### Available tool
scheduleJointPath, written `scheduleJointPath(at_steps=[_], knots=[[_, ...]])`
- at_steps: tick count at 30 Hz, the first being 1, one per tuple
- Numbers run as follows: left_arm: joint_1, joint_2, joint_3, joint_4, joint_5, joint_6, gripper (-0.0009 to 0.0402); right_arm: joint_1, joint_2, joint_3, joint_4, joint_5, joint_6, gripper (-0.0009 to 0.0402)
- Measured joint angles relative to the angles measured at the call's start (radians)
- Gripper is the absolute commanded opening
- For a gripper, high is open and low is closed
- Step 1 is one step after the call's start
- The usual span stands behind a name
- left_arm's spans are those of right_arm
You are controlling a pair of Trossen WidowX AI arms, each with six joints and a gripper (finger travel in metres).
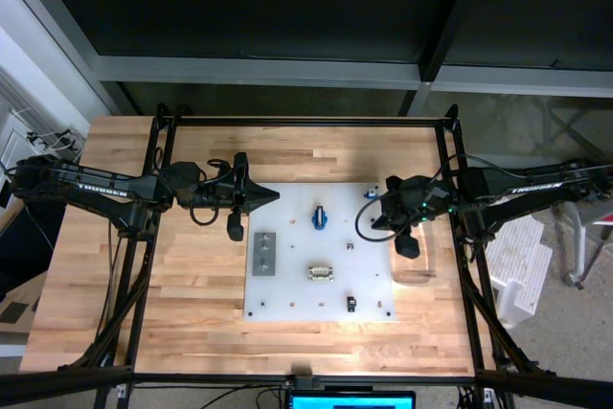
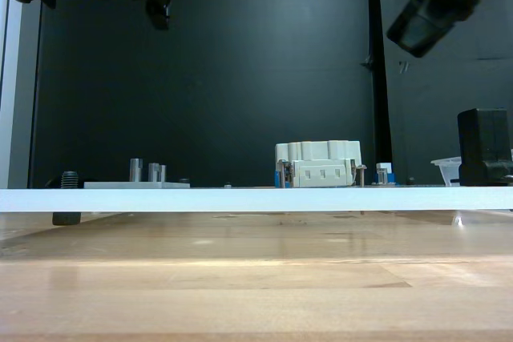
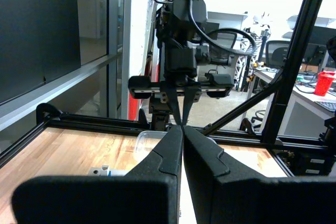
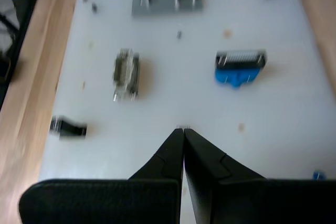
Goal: Pick the 16mm bar and install on taskboard
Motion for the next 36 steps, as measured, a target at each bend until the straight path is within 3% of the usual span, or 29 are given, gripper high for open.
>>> scheduleJointPath(at_steps=[19,25,30,36], knots=[[0.000,0.000,0.000,0.000,0.000,0.000,0.0000,0.105,0.000,0.009,-0.385,0.001,0.102,0.0000],[0.000,0.000,0.000,0.000,0.000,0.000,0.0000,0.161,0.000,0.009,-0.486,0.031,0.145,0.0010],[0.000,0.000,0.000,0.000,0.000,0.000,0.0000,0.190,0.005,0.009,-0.526,0.065,0.210,0.0054],[0.000,0.000,0.000,0.000,0.000,0.000,0.0000,0.205,0.009,-0.005,-0.533,0.076,0.274,0.0149]])
